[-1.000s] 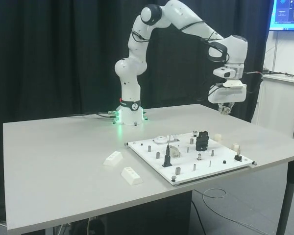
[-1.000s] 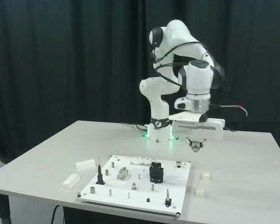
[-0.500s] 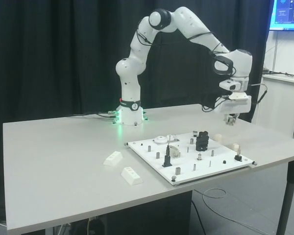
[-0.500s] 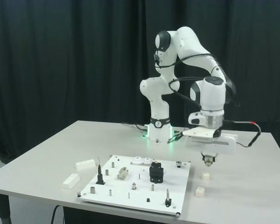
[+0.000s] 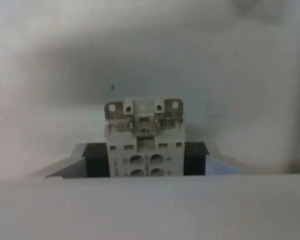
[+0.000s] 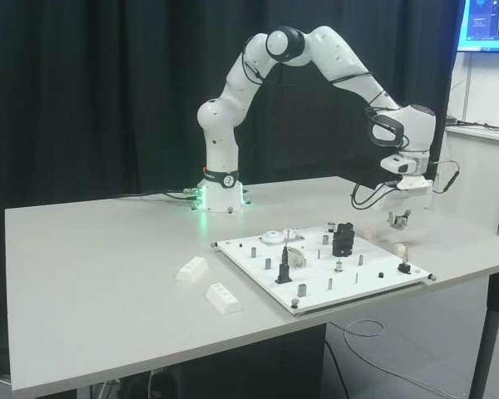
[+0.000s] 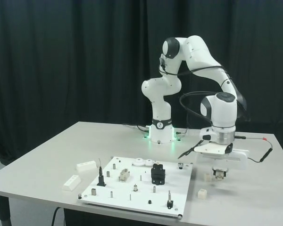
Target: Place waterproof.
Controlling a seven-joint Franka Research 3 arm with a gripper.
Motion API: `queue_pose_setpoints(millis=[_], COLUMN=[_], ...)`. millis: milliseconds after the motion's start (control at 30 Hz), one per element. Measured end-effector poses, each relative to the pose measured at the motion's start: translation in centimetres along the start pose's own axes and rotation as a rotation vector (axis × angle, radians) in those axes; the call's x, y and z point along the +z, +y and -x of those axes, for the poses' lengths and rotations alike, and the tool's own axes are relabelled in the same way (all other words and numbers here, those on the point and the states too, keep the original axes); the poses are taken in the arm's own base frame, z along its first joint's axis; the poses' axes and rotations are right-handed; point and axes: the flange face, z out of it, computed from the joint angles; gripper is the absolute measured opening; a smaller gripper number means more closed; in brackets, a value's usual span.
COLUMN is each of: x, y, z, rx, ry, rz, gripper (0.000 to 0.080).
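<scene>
In gripper [image 5: 146,167], seemingly: waterproof connector [image 5: 145,140]

The wrist housing hides the near end of the white connector [image 5: 145,140]; small pegs on the white board [image 7: 179,188] are too small to identify.

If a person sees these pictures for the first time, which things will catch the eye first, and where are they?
The white arm draws the eye first, arching from its green-lit base at the back of the grey table down to the end effector, which hangs low over the table beside the white board. The wrist view shows a small white connector held between the fingers. Two white blocks lie on the table off the board's other side.
</scene>
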Motion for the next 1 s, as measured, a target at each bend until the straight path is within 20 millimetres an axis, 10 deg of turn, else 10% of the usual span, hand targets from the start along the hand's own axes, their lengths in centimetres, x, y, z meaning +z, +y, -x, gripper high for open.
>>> queue_pose_setpoints(millis=[933, 967, 1000], x=[2.3, 2.3, 2.2], y=[-2.0, -2.0, -2.0], z=[1.0, 1.0, 1.0], rx=[0.030, 0.031, 0.032], ry=[0.005, 0.005, 0.005], rz=[0.015, 0.015, 0.016], gripper=[0.0349, 0.0760, 0.0760])
